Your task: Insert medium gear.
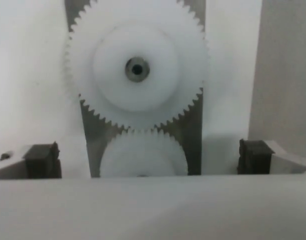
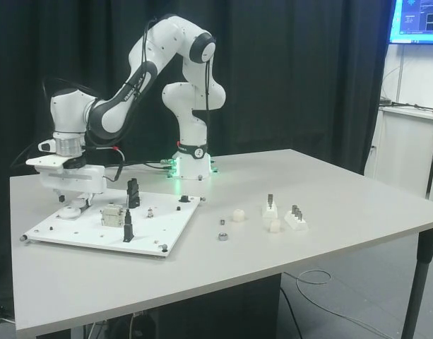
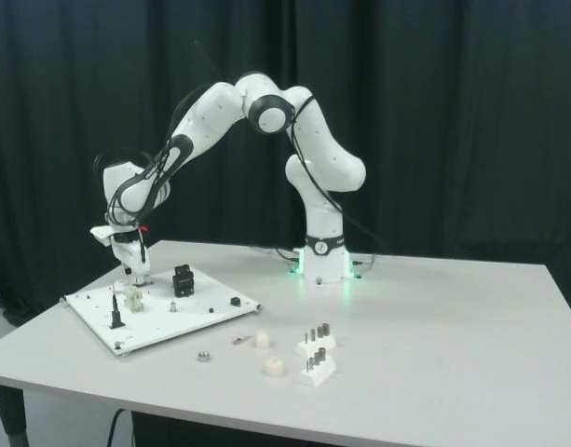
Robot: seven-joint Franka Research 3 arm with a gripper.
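Looking down past our wrist, nearest to us are the two black fingertips (image 1: 43, 159), spread wide with nothing between them, so our gripper (image 1: 148, 160) is open. Beyond them sits a small white gear (image 1: 143, 152), its lower part hidden, and its teeth meet those of a larger white gear (image 1: 137, 70) seated on a grey pin (image 1: 137, 69). Both gears rest on a grey strip (image 1: 95, 135) set in the white board (image 1: 28, 75). Which of these is the medium gear we cannot tell.

From the room, the board (image 2: 110, 233) lies on the near left part of the grey table (image 2: 273, 254), with our gripper (image 2: 73, 203) low over its far left corner. To the right on the table lie small white blocks (image 2: 295, 220) with pins. Farthest back, the arm's base (image 2: 191, 162) stands before a black curtain (image 2: 308, 70).
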